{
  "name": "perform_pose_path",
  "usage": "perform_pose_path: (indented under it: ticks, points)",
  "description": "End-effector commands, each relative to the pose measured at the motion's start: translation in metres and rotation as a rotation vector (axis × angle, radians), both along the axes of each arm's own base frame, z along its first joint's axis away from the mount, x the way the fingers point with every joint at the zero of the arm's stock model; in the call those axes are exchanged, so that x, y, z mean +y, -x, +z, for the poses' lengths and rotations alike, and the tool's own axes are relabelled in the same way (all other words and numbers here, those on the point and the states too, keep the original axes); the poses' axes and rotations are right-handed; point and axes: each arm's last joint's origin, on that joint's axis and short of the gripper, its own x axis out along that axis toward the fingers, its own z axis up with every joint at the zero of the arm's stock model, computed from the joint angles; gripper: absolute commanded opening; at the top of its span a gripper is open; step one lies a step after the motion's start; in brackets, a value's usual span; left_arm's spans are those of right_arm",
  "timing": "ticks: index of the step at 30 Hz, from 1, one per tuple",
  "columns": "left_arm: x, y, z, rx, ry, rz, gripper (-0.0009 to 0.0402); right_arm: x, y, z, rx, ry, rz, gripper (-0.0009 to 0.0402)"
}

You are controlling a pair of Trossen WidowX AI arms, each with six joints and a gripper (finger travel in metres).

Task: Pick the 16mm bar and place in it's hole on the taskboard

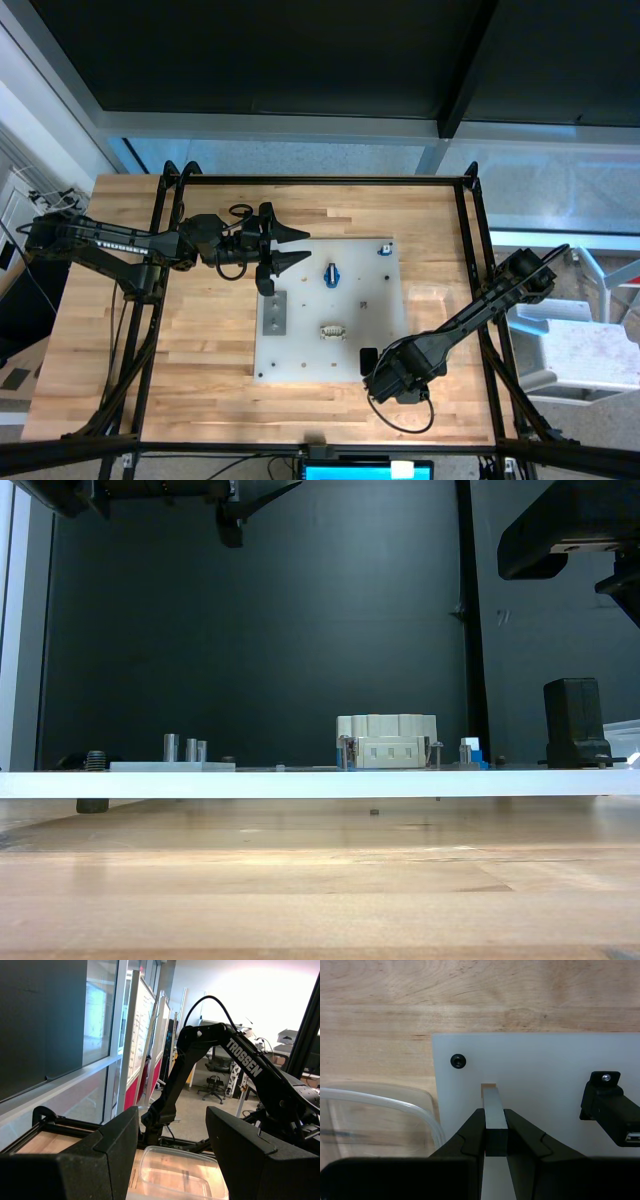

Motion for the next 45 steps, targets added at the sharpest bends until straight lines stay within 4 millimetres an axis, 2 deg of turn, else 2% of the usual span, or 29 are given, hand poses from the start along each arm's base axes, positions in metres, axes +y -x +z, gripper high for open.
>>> perform_pose_path:
  ticks: [1, 18, 29, 38, 41, 45]
  points:
    - [0.0, 0.0, 0.0, 0.0, 0.0, 0.0, 0.0184, 0.001, 0.0, 0.0, -0.003, -0.003, -0.002, 0.0]
    - [0.0, 0.0, 0.0, 0.0, 0.0, 0.0, 0.0184, 0.001, 0.002, -0.007, 0.0, -0.001, 0.003, 0.0]
    - [0.0, 0.0, 0.0, 0.0, 0.0, 0.0, 0.0184, 0.0, 0.004, -0.02, -0.009, -0.032, 0.003, 0.0]
    - [0.0, 0.0, 0.0, 0.0, 0.0, 0.0, 0.0184, 0.0, 0.004, -0.02, -0.013, -0.031, -0.028, 0.0]
    - [0.0, 0.0, 0.0, 0.0, 0.0, 0.0, 0.0184, 0.0, 0.004, -0.02, -0.015, -0.032, -0.044, 0.0011]
    - [0.0, 0.0, 0.0, 0.0, 0.0, 0.0, 0.0184, -0.001, 0.005, -0.018, -0.016, -0.032, -0.044, 0.0047]
